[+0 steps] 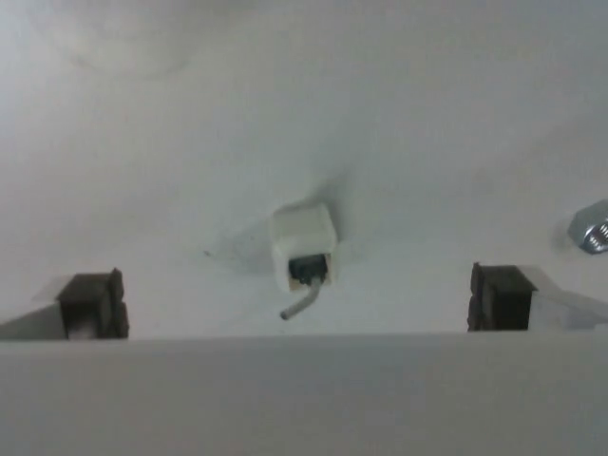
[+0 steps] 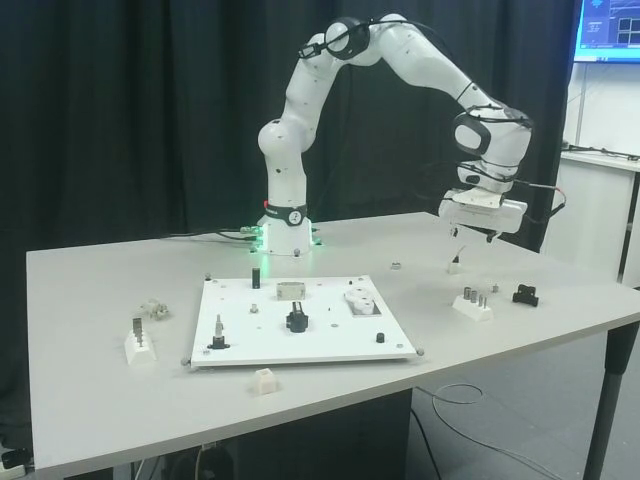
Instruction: Pick USB.
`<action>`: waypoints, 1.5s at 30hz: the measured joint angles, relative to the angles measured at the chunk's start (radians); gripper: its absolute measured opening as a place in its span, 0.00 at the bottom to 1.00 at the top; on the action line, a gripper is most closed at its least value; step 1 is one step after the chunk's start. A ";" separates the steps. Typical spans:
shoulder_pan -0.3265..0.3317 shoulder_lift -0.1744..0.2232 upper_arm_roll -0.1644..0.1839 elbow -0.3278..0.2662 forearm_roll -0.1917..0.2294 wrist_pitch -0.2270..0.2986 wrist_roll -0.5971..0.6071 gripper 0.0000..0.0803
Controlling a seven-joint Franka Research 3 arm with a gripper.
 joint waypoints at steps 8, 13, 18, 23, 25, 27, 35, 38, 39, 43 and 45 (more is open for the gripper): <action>-0.015 0.000 0.023 -0.023 -0.003 0.004 -0.100 1.00; -0.028 0.000 0.040 -0.044 -0.003 0.015 -0.114 1.00; -0.049 0.000 0.073 -0.062 -0.003 0.028 -0.116 1.00; -0.072 0.000 0.110 -0.079 -0.004 0.042 -0.116 1.00; -0.081 0.000 0.124 -0.087 -0.005 0.051 -0.116 1.00; -0.088 0.000 0.136 -0.094 -0.005 0.060 -0.116 1.00; -0.107 0.000 0.169 -0.122 -0.005 0.098 -0.103 1.00; -0.108 0.000 0.175 -0.131 -0.005 0.112 -0.094 1.00; -0.108 0.000 0.177 -0.133 -0.006 0.116 -0.092 1.00; -0.108 0.000 0.181 -0.144 -0.006 0.131 -0.084 1.00; -0.108 0.000 0.183 -0.148 -0.006 0.138 -0.080 1.00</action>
